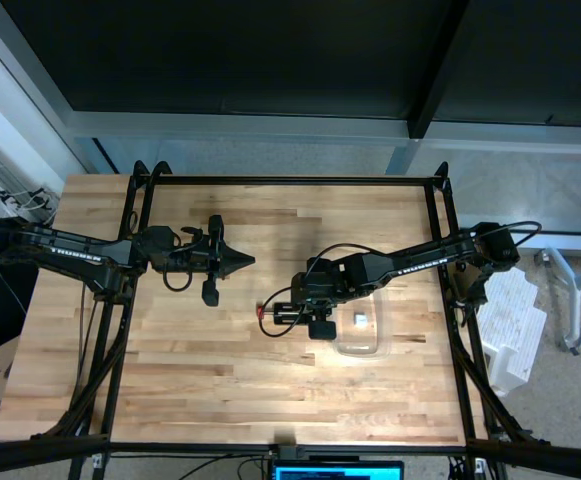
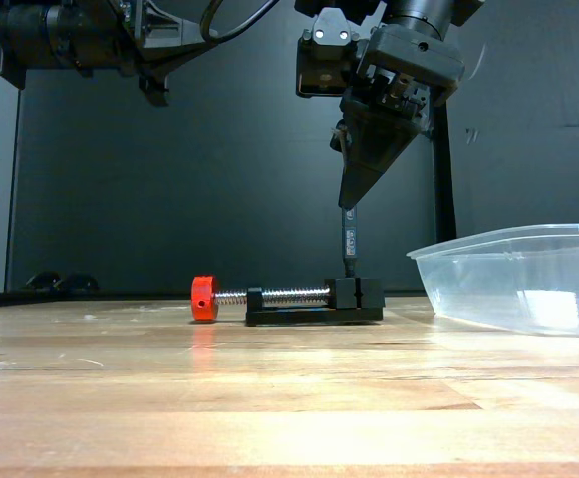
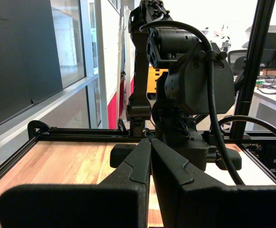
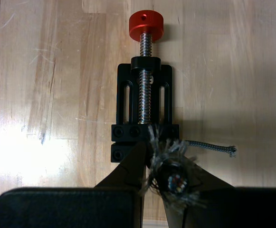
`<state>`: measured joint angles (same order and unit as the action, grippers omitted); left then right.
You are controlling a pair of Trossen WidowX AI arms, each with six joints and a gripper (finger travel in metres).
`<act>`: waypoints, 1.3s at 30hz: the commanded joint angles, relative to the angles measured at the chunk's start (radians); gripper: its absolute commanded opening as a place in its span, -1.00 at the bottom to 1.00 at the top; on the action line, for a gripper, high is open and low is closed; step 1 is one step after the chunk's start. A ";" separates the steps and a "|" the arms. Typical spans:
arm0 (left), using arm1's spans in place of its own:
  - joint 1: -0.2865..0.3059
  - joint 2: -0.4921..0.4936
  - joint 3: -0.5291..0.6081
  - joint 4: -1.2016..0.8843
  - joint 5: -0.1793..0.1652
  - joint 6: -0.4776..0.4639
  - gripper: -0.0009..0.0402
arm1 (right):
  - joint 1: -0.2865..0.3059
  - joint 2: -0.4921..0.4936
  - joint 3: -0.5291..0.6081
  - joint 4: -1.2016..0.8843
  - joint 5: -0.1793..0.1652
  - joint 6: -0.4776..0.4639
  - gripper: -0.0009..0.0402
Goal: Remove the USB-C connector from taskboard and place in the container
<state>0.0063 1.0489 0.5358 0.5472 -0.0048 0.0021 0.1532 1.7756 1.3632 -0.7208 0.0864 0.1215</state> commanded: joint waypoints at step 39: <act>0.000 0.000 0.000 0.000 0.000 0.000 -0.96 | 0.002 -0.104 0.001 -0.035 0.000 0.001 -0.96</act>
<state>0.0063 1.0489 0.5358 0.5468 -0.0048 0.0021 0.1547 1.6783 1.3666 -0.7387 0.0864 0.1219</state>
